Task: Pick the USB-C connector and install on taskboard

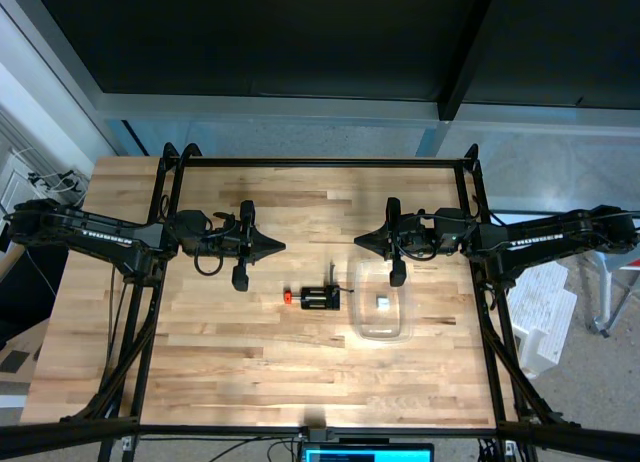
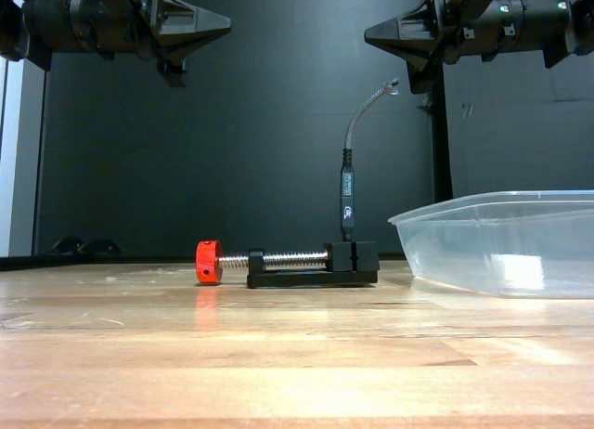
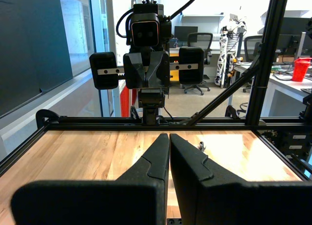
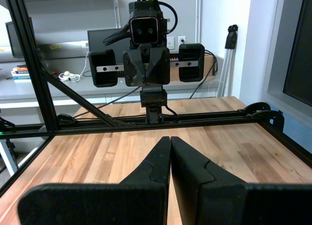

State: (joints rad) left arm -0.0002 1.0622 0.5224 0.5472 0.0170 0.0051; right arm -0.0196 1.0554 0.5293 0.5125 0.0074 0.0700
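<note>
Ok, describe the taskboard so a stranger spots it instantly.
On the wooden table, look at the middle, nearer than the gap between the left gripper and right gripper, both hovering shut. The taskboard lies just left of the clear tray: a small black block, alone in having a red-orange knob.

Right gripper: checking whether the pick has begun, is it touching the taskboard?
Apart. The low view shows the right gripper high above the taskboard, clear air between; the left gripper hangs high opposite.
</note>
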